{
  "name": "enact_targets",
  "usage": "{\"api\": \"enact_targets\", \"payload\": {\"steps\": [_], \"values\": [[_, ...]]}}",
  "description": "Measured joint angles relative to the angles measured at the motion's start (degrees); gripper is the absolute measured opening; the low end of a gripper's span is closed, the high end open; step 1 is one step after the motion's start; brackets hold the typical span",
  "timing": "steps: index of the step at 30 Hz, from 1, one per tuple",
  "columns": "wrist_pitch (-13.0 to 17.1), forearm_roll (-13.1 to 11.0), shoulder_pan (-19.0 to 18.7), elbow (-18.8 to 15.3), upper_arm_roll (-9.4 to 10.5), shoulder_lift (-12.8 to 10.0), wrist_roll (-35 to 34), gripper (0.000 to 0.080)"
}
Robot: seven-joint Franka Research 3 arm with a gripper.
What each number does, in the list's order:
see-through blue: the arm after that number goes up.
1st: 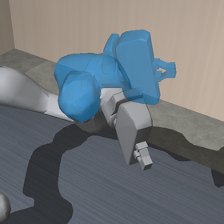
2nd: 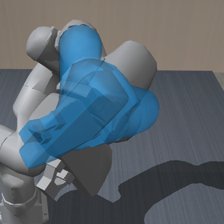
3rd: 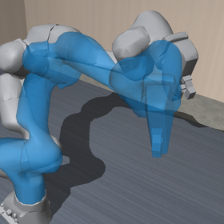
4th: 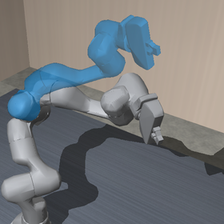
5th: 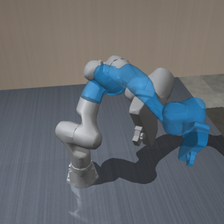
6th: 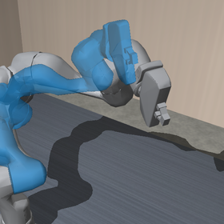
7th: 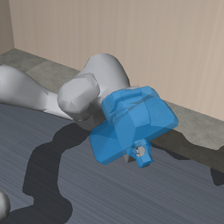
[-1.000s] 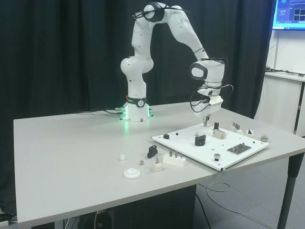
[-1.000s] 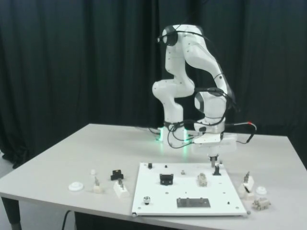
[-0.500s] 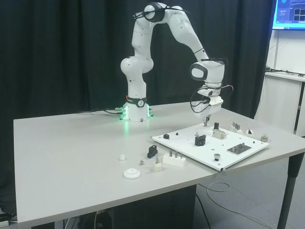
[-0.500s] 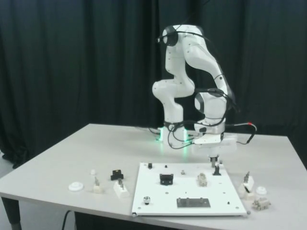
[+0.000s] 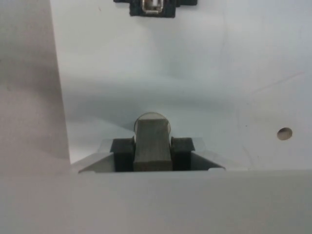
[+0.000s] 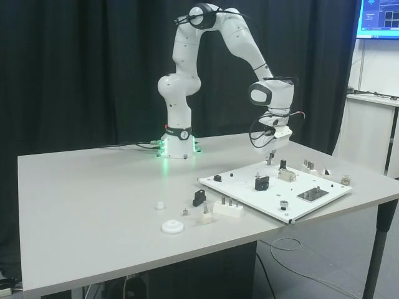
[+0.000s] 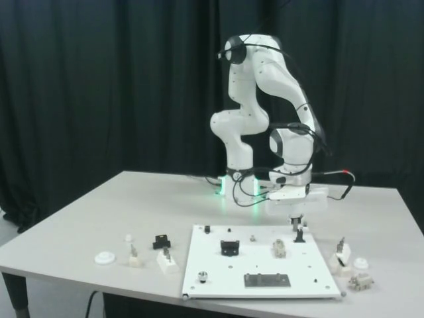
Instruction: Insert square peg 4.
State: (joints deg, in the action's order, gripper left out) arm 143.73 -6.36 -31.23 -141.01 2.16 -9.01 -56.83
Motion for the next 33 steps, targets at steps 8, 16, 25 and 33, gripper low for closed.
{"api": "enact_targets", "payload": {"steps": [8, 16, 25, 33], "values": [[0.0, 0.0, 0.0, 0.0, 0.0, 0.0, 0.0, 0.0154], [0.0, 0.1, 0.0, 0.0, 0.01, 0.0, 0.0, 0.0154], [-0.4, 0.1, 0.0, 0.0, 0.04, 0.0, 0.0, 0.0154], [-1.7, 0.1, 0.0, -0.1, 0.23, 0.2, 0.0, 0.0154]]}}
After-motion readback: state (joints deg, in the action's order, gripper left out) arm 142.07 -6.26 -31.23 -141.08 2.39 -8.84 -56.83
